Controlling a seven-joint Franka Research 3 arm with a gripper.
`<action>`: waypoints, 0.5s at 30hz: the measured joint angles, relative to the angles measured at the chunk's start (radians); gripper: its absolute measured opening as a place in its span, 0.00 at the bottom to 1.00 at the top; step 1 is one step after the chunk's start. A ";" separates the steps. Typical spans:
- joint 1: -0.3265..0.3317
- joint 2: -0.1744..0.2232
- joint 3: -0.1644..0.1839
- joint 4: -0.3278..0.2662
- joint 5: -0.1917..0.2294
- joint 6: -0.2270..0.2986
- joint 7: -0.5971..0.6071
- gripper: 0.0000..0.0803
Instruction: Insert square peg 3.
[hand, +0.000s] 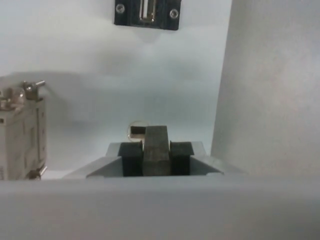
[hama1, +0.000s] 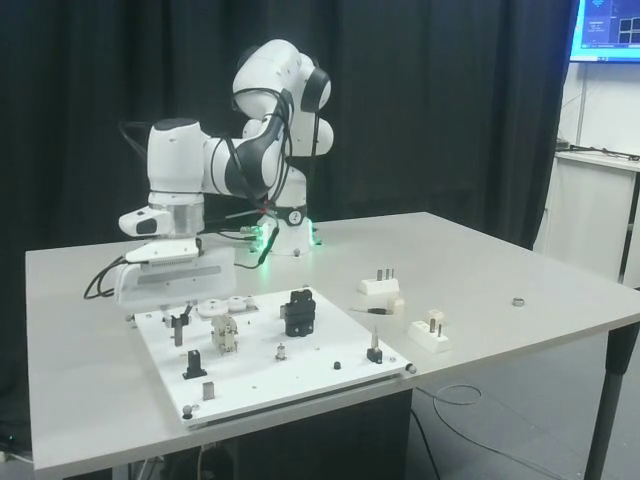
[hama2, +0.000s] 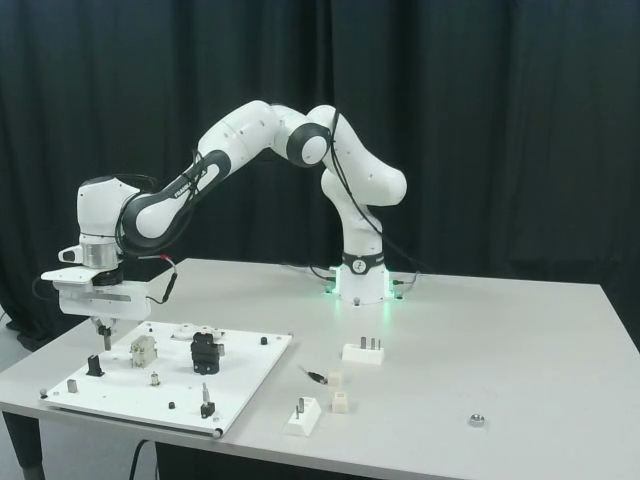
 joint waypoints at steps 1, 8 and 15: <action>0.000 0.003 0.000 0.002 0.000 -0.001 0.000 0.14; 0.000 0.015 -0.001 0.008 0.000 -0.006 0.000 0.14; 0.001 0.018 -0.001 0.009 0.000 -0.014 0.000 0.14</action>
